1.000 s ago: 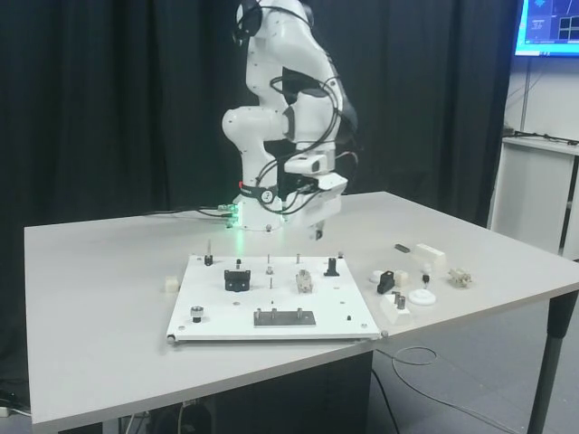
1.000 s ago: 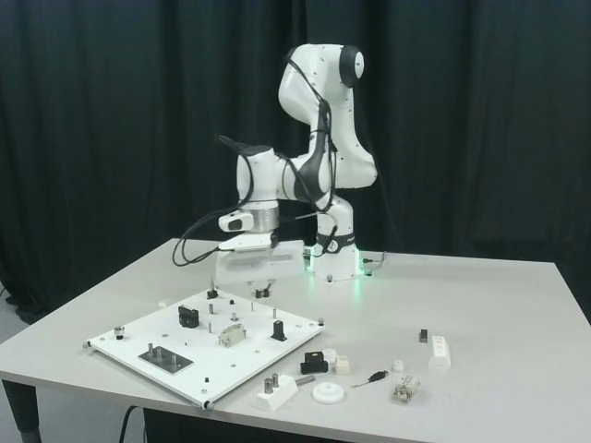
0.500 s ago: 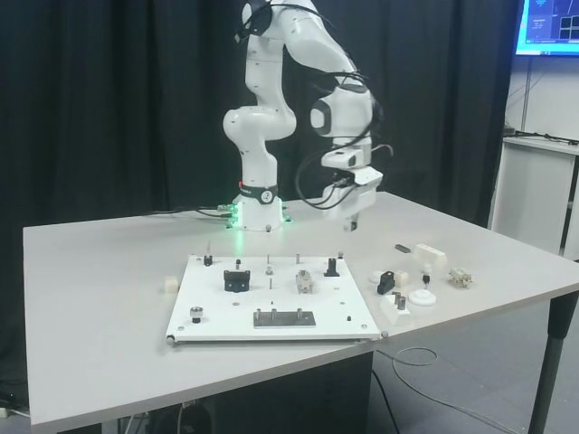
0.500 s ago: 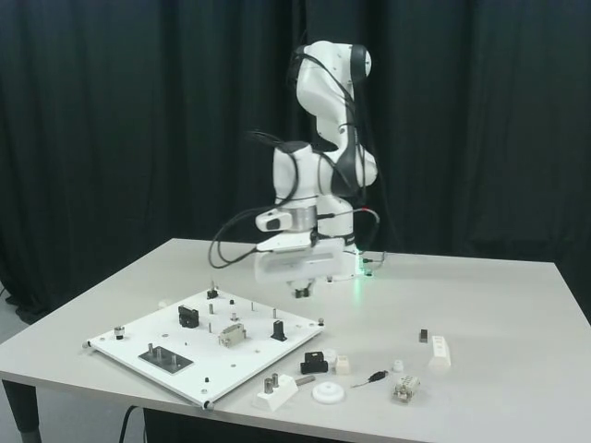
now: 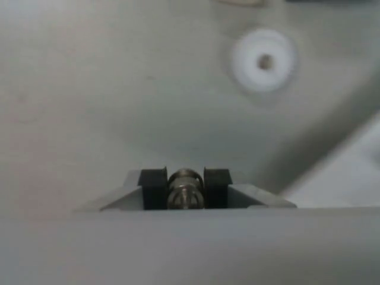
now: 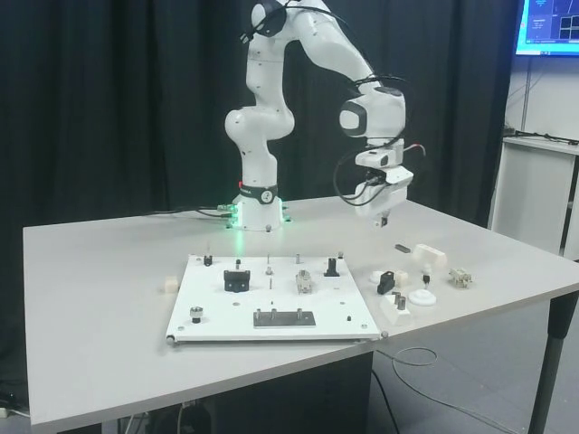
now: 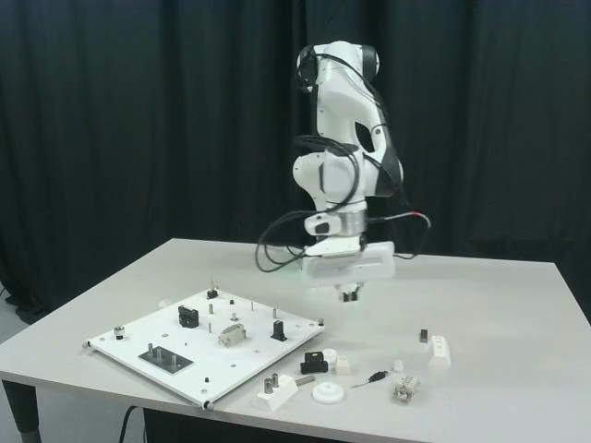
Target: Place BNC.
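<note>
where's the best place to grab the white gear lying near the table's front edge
Probably straight down from above, pinching across its outer rim: the white gear lies flat on the table, so only its round edge offers two opposing faces for the fingers.

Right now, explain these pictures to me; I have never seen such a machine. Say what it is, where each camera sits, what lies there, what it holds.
It is a white robot arm bolted on a grey table. Two pictures come from cameras in the room; the third looks down from the arm's wrist. The gripper pinches a small metal plug, the BNC connector, held in the air above the table. A white board with small fittings lies on the table, loose small parts beside it, among them a white gear.
</note>
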{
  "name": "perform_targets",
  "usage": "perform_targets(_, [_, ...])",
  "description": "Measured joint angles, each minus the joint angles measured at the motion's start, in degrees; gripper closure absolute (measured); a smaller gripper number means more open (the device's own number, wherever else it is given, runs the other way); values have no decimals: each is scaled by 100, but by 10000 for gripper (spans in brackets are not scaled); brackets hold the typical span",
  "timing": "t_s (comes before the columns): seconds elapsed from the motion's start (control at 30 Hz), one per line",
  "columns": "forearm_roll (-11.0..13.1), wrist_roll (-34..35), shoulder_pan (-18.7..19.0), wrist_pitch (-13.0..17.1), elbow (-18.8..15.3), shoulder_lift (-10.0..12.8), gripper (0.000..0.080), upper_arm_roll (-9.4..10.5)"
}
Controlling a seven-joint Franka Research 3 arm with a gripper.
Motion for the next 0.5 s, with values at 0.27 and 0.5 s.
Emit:
perform_targets(0.27, [-52,404,315,230,116,342,676,59])
perform_targets(0.5, [-61,535,529,482,276,732,676,61])
